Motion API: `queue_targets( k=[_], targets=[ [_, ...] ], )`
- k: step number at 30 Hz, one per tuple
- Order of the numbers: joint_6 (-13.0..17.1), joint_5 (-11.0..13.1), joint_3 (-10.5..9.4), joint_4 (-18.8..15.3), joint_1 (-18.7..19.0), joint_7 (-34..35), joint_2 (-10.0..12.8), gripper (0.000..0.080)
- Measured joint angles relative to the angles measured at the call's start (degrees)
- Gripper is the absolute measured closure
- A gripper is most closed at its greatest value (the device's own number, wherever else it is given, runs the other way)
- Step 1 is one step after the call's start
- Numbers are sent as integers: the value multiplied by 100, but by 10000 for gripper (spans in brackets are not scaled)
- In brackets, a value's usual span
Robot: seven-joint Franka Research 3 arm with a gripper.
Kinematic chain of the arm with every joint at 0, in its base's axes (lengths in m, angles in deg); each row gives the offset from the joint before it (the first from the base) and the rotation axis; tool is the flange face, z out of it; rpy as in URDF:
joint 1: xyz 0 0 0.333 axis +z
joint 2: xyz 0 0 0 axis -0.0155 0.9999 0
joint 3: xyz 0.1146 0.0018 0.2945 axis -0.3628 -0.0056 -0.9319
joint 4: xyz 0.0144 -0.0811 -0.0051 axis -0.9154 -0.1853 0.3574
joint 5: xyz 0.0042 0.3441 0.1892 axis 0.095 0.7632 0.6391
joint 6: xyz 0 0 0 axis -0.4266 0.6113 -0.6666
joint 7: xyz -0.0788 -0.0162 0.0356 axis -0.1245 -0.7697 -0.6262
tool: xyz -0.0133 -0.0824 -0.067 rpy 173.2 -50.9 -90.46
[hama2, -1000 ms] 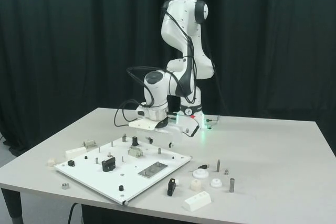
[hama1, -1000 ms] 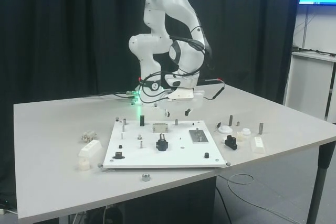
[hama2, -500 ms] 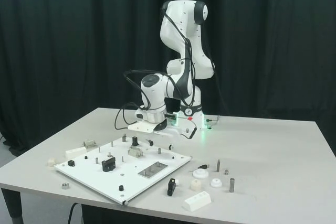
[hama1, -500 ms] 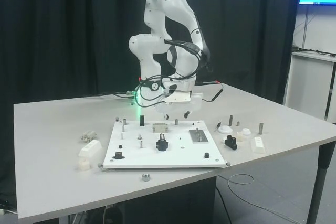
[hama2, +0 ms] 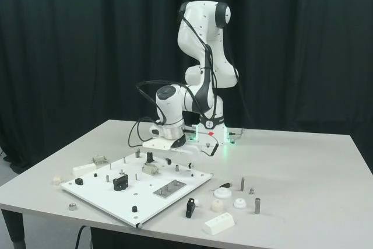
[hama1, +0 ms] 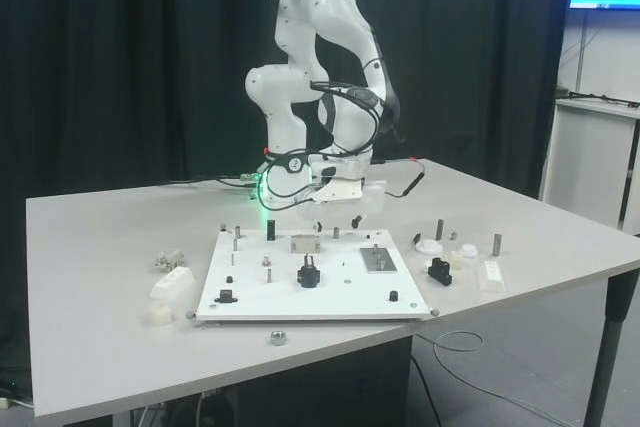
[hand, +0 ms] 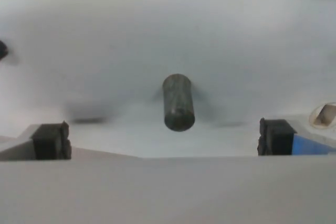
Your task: Remove round peg 3.
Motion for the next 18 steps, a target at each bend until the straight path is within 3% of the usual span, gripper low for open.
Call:
queue_targets(
  k=[18],
  targets=[
    [243,41,18,0,0,0,106,3]
  ],
)
